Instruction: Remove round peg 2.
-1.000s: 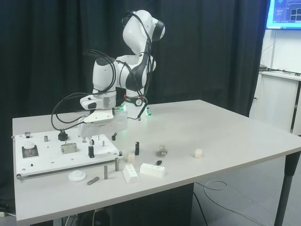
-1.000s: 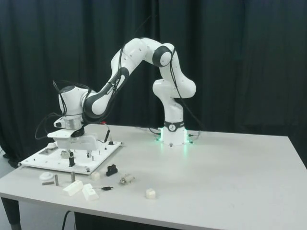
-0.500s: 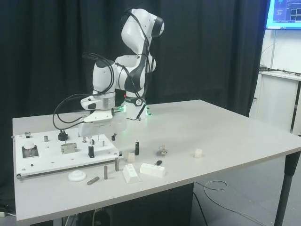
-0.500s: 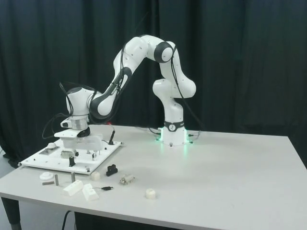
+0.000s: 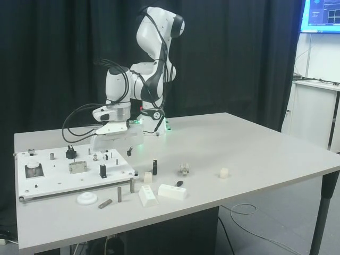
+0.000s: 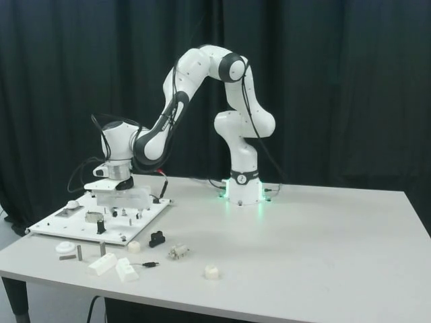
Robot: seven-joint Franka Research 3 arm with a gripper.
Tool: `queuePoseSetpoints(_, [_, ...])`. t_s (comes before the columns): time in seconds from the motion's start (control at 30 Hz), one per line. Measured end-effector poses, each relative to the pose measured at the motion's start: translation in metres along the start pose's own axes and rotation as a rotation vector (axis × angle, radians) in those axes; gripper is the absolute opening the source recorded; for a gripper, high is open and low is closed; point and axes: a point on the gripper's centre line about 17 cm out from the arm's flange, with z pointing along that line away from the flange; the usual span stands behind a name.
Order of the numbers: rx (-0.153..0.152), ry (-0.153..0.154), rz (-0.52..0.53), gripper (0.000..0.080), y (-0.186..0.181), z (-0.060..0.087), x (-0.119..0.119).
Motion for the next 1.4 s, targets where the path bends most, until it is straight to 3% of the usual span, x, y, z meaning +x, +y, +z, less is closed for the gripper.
queuePoseSetpoints(0.77, [-0.043, 0.029, -0.001, 0.08, -0.011, 0.021, -0.016])
queuePoseSetpoints(1.4, [-0.031, 0.038, 0.055, 0.08, -0.009, 0.023, -0.02])
